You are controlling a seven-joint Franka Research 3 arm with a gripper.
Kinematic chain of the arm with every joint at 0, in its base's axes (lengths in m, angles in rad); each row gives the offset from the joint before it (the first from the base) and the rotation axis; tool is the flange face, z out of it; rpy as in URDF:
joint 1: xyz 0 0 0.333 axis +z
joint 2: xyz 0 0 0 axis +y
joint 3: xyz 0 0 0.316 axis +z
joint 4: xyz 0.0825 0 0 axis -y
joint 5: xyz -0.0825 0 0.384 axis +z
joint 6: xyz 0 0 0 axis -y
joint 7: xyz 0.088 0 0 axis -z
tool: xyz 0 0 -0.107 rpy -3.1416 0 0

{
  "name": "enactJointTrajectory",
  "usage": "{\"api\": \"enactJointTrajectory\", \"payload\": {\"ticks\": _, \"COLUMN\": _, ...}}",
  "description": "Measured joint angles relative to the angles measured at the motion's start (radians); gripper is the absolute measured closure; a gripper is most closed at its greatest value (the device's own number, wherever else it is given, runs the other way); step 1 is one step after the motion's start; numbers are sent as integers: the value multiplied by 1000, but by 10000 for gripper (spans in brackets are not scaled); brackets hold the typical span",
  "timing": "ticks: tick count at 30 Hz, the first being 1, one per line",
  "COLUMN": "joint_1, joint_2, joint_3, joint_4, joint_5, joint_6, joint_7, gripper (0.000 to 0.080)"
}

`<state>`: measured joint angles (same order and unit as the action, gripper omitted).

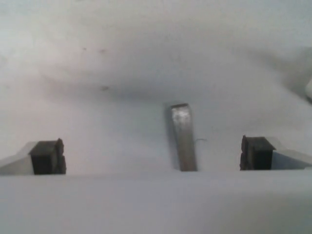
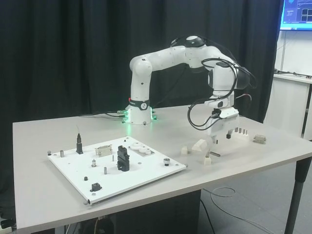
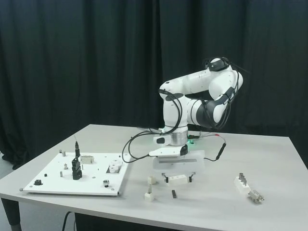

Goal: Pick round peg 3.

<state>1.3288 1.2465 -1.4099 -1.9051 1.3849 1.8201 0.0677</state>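
Round peg 3 (image 1: 184,137) lies flat on the grey surface (image 1: 122,58), between the two black fingertips and nearer one of them, touching neither. From the second room view, a white board (image 3: 53,185) with small fixtures sits at the left of the surface, the peg (image 3: 173,193) lies near the front edge just under the white arm (image 3: 202,96), and a small white block (image 3: 240,183) of pegs stands further right. The fingers (image 1: 152,156) are spread wide and hold nothing.
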Motion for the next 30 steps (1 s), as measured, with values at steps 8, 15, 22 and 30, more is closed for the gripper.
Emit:
{"api": "enactJointTrajectory", "payload": {"ticks": 8, "joint_1": 21, "joint_2": -13, "joint_3": -4, "joint_4": 12, "joint_5": 0, "joint_6": -46, "joint_7": 21, "gripper": 3}}
{"api": "enactJointTrajectory", "payload": {"ticks": 15, "joint_1": 72, "joint_2": -14, "joint_3": -21, "joint_4": 18, "joint_5": 0, "joint_6": -102, "joint_7": 71, "gripper": 3}}
{"api": "enactJointTrajectory", "payload": {"ticks": 22, "joint_1": 142, "joint_2": -15, "joint_3": -27, "joint_4": 25, "joint_5": 0, "joint_6": -128, "joint_7": 154, "gripper": 3}}
{"api": "enactJointTrajectory", "payload": {"ticks": 30, "joint_1": 232, "joint_2": -16, "joint_3": -27, "joint_4": 28, "joint_5": 0, "joint_6": -130, "joint_7": 256, "gripper": 3}}
